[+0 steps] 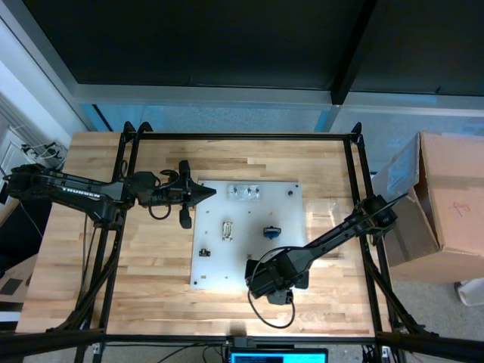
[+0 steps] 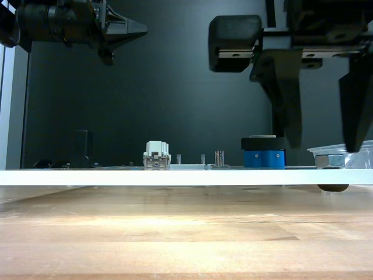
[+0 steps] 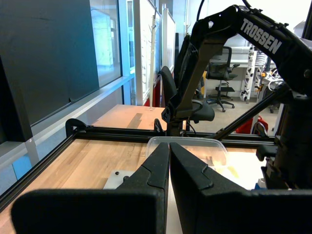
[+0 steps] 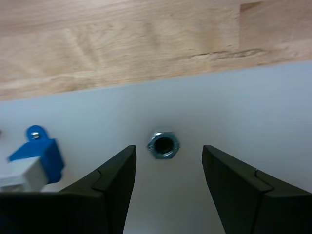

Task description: Unfasten the M12 nut and place it in the container

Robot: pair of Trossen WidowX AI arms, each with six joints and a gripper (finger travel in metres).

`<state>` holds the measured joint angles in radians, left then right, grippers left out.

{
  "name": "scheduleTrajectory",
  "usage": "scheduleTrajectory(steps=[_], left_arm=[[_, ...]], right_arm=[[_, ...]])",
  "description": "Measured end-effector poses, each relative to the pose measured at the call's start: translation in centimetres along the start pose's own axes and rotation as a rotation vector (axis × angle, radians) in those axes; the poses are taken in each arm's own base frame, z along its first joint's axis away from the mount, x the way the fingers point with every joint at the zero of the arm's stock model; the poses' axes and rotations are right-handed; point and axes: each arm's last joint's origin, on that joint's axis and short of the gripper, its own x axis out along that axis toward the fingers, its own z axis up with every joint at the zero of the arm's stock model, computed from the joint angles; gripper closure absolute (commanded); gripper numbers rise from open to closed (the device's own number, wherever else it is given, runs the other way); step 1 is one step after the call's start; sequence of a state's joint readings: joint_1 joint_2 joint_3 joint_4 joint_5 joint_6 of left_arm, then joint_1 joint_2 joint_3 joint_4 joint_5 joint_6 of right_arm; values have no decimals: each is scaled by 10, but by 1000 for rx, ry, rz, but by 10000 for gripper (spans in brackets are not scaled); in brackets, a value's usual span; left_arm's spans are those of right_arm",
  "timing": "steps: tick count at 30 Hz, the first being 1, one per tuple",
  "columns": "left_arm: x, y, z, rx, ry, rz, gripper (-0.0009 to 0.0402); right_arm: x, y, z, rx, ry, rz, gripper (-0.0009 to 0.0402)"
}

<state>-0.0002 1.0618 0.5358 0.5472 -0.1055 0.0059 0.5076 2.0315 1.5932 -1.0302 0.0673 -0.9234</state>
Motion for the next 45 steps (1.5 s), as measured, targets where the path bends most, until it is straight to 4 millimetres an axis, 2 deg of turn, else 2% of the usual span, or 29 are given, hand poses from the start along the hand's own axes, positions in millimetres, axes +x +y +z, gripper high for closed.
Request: scheduleTrajectory(steps=[4,8,13,17,20,24,30,35,45], left_arm=[[0,0,0,0,0,0,393],[0,0,0,0,0,0,393],[0,0,0,0,0,0,393],[0,0,0,0,0,0,393],[0,0,0,0,0,0,393],[0,0,0,0,0,0,393],[0,0,0,0,0,0,393],[0,0,0,0,0,0,393],[0,0,0,0,0,0,393]], right_arm=[[-14,2,-1,143,-5,0,217],[-28,2,-1,476,-27,5,250],[-36,5,1,839,-108,120,327],[-39,7,1,1149,-101,160,399],[-40,8,-2,1280,-85,151,384],[-34,9,-3,1456,-61,114,395],[-24,11,4,1554,-108,77,394],[-19,17,8,1544,-87,3,394],[-2,23,14,1500,-86,46,394]])
